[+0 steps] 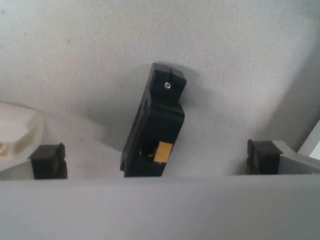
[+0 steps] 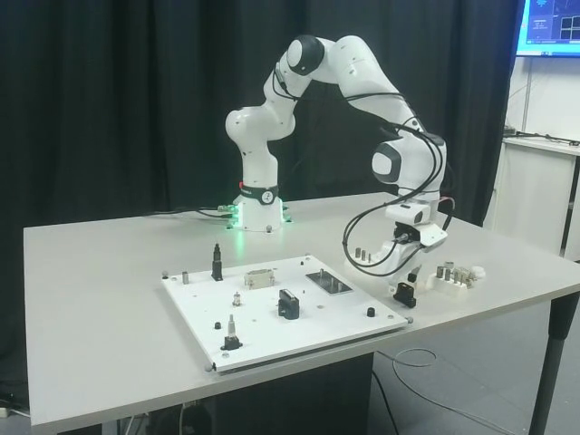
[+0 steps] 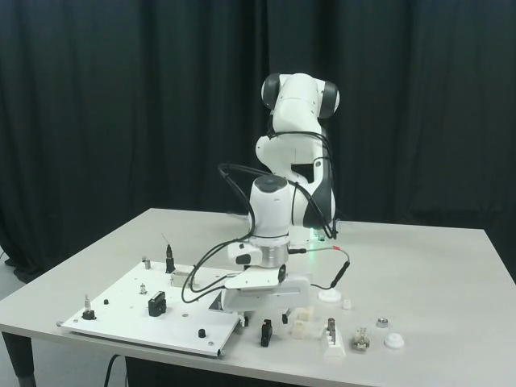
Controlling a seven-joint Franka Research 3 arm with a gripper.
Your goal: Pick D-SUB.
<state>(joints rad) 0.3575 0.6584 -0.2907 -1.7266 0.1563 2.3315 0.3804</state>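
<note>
Non-task items on grey table (image 2: 109, 290)

White board (image 2: 299, 331) carries several small black fixtures; white parts holder (image 2: 456, 277) sits near the table edge; black curtain (image 3: 121, 97) hangs behind.

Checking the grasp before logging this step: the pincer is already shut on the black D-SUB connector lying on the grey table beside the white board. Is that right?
Not quite. The pincer is open: the wrist view shows its fingertips spread well apart either side of the black D-SUB connector, not touching it. The connector does lie on the grey table beside the white board.

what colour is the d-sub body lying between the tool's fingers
Black; the wrist view shows the D-SUB best, on the grey table.
</note>
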